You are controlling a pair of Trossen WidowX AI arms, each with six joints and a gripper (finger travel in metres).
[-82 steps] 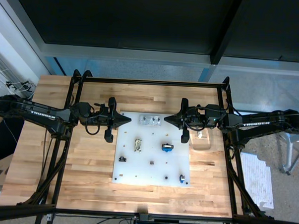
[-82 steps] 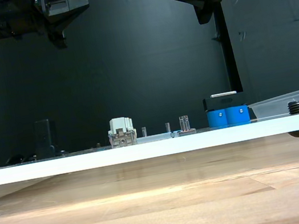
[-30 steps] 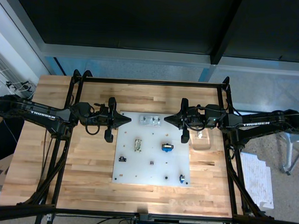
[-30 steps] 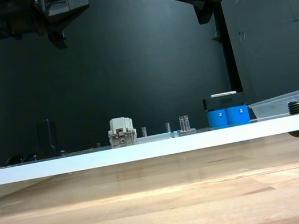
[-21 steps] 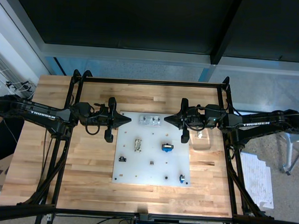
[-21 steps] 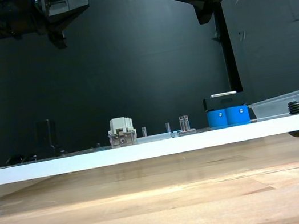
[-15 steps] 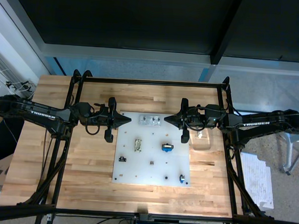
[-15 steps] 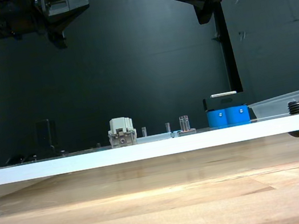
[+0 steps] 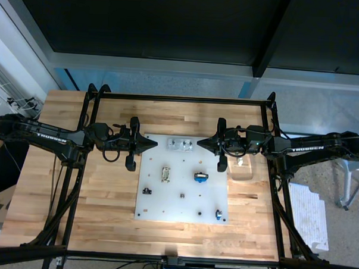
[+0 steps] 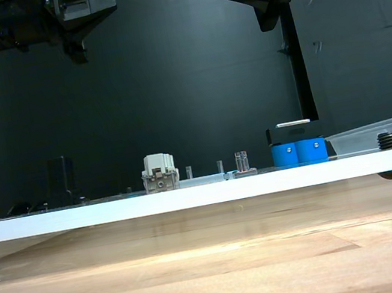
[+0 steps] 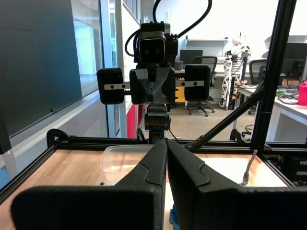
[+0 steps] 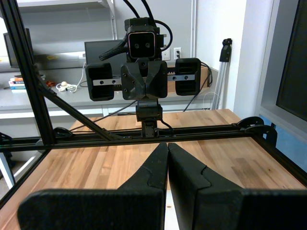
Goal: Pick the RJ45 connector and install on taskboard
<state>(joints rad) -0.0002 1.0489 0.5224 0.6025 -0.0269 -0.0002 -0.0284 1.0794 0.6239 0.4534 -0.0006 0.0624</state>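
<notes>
Wooden table in an office holds a white task board. Over the board's far edge, left gripper and right gripper face each other, fingers pressed together, empty. RJ45 connector: cannot tell whether it sits in the board's blue jack.

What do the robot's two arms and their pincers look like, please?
Both arms are black, with white TROSSEN lettering along the forearm. The left pincer and right pincer, facing each other high above the white board's far edge, each taper into two long black fingers that form a pointed wedge. Black cables loop at each wrist.
</notes>
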